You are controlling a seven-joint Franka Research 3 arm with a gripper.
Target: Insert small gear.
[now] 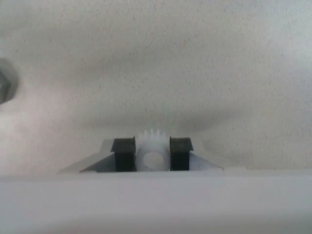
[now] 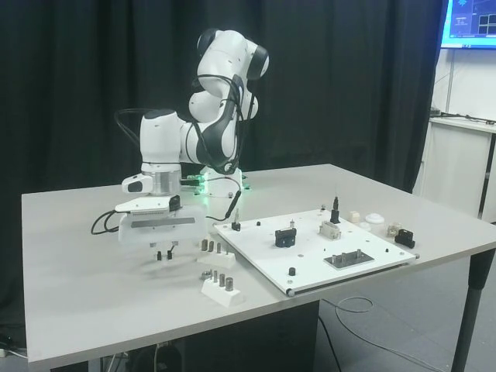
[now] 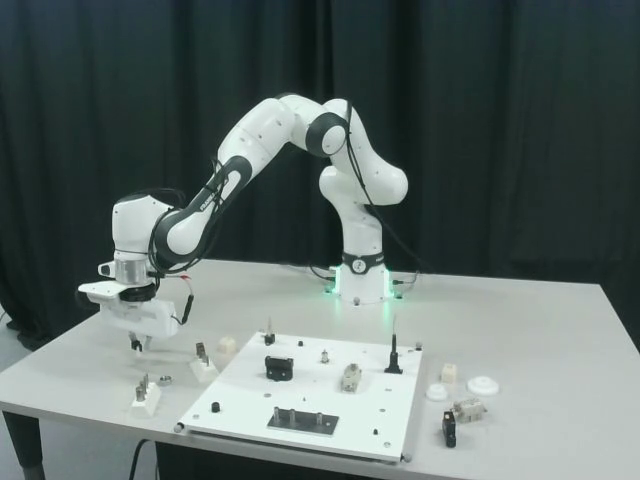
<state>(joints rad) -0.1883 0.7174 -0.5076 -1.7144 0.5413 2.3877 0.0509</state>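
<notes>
- The small gear (image 1: 152,151) sits squarely between the two black fingertips of the gripper (image 1: 152,153); in the wrist view one pad (image 1: 124,153) presses its side at 9 o'clock and the other at 3 o'clock.
- The fingers are clamped on the small gear, drawn in close so that only the gear's width keeps them apart; its teeth stick out beyond the pads.
- The gear hangs above the grey table (image 2: 70,256), clear of the surface, with a soft shadow on the table past it.
- In the first room view the gripper (image 2: 163,253) hovers off the white board (image 2: 310,256), towards 9 o'clock from it, just beside two small white blocks that carry pegs (image 2: 221,285).
- In the second room view the gripper (image 3: 135,343) is likewise off the board's (image 3: 310,395) side, towards 10 o'clock from its middle, with the white blocks (image 3: 146,392) below and beside it.
- In both room views the gear is too small to make out between the fingertips.
- The near part of the wrist view is filled by the blurred white underside of the hand, which cuts off the lower part of the fingers and of the gear.
- A dim grey shape (image 1: 6,82) at the wrist view's edge is cut off; I cannot tell what it is.
- The white arm (image 3: 290,130) reaches from its base at the table's far side over to the gripper.
</notes>
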